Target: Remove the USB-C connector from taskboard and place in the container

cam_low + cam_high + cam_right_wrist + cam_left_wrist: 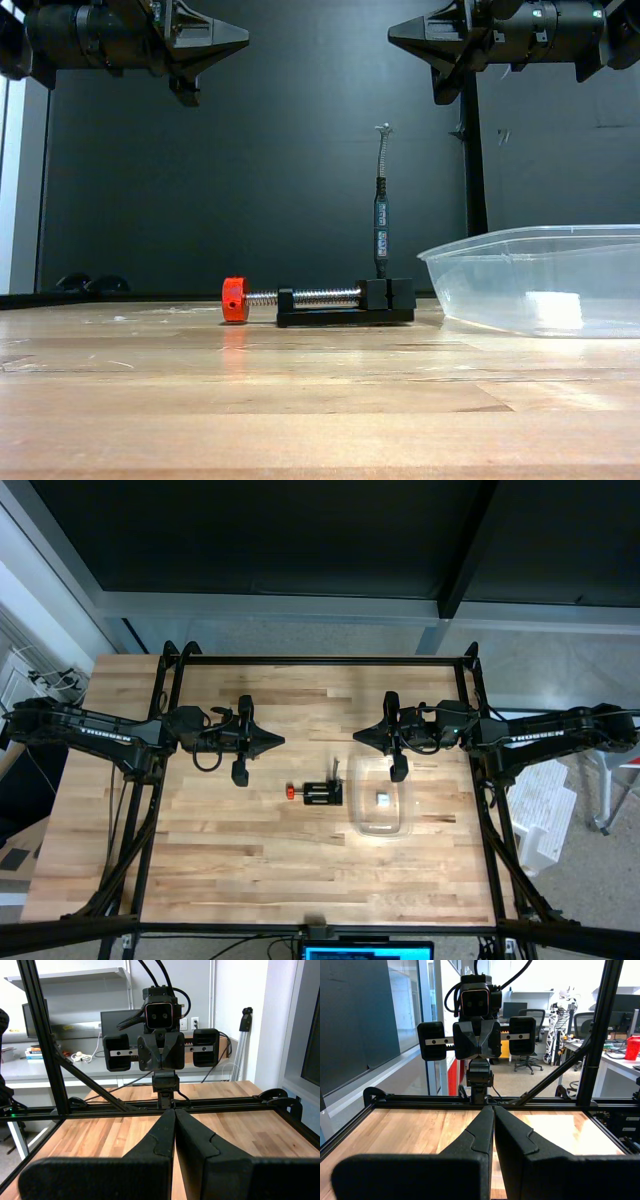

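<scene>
Black thin-cabled USB-C connector (381,215) stood upright in the small black block taskboard (325,793), with the clear plastic container (396,818) at its three o'clock. Overhead, the left gripper (278,742) hung at ten o'clock and the right gripper (358,737) at one, both jaws closed.

I see black on both: the left gripper (278,742) over the table's left half, the right gripper (358,738) facing it. The block (328,793) is black, its knob (291,791) red-orange. The tub (392,820) is clear, the table (200,850) pale streaked wood.

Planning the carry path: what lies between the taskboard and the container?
Nothing: the low view shows bare table between taskboard and container. Left gripper and right gripper, both shut, hang above the table's far half.
</scene>
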You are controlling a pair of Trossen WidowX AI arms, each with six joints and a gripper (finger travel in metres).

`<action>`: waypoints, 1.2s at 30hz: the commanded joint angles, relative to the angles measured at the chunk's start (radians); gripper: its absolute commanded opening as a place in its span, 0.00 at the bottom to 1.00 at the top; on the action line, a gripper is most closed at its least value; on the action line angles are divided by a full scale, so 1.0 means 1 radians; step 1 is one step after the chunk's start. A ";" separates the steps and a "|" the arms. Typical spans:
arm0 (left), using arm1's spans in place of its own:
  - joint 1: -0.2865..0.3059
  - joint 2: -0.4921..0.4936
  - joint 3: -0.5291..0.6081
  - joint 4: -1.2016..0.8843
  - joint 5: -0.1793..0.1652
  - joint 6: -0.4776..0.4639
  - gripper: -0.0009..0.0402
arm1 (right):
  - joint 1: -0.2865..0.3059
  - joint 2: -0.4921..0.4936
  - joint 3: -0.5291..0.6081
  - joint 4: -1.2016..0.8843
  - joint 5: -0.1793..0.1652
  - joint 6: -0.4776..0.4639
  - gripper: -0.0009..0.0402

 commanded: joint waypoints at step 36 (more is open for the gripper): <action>0.000 0.000 0.000 0.000 0.000 0.000 0.02 | 0.040 0.037 0.245 -0.777 0.010 0.013 0.02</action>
